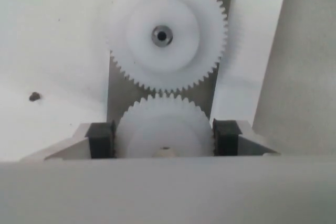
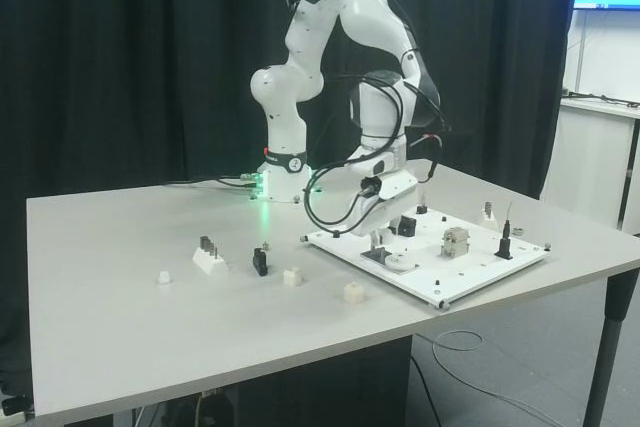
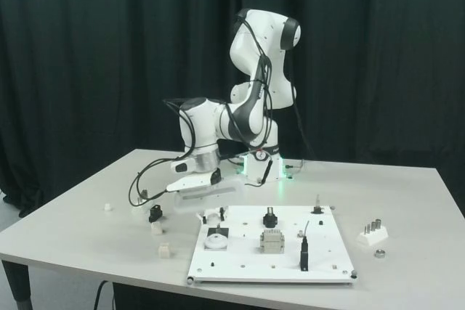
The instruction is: Insert medium gear.
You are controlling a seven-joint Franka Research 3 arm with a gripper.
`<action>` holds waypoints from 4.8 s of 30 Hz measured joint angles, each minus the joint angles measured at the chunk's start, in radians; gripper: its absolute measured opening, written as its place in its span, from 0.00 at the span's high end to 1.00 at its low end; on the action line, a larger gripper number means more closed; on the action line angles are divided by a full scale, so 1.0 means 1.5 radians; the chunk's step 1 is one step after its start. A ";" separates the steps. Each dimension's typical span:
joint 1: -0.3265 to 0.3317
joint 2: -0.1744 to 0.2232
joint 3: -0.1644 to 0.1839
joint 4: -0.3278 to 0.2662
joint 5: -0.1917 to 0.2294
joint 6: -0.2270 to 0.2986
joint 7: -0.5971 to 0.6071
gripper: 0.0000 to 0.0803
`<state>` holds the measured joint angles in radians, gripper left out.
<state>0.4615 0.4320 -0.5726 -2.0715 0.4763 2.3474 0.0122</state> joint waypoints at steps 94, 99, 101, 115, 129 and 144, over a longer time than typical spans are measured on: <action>0.027 -0.007 0.021 -0.076 -0.036 0.145 0.000 0.51; 0.025 -0.002 0.022 -0.067 -0.036 0.140 0.000 0.51; 0.024 0.000 0.022 -0.064 -0.036 0.138 0.000 0.51; 0.019 0.006 0.023 -0.055 -0.037 0.133 0.000 0.51; 0.017 0.006 0.023 -0.055 -0.037 0.131 0.000 0.51; 0.017 0.001 0.023 -0.054 -0.037 0.106 0.000 0.51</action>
<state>0.4867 0.4342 -0.5382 -2.1529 0.4205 2.5068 0.0117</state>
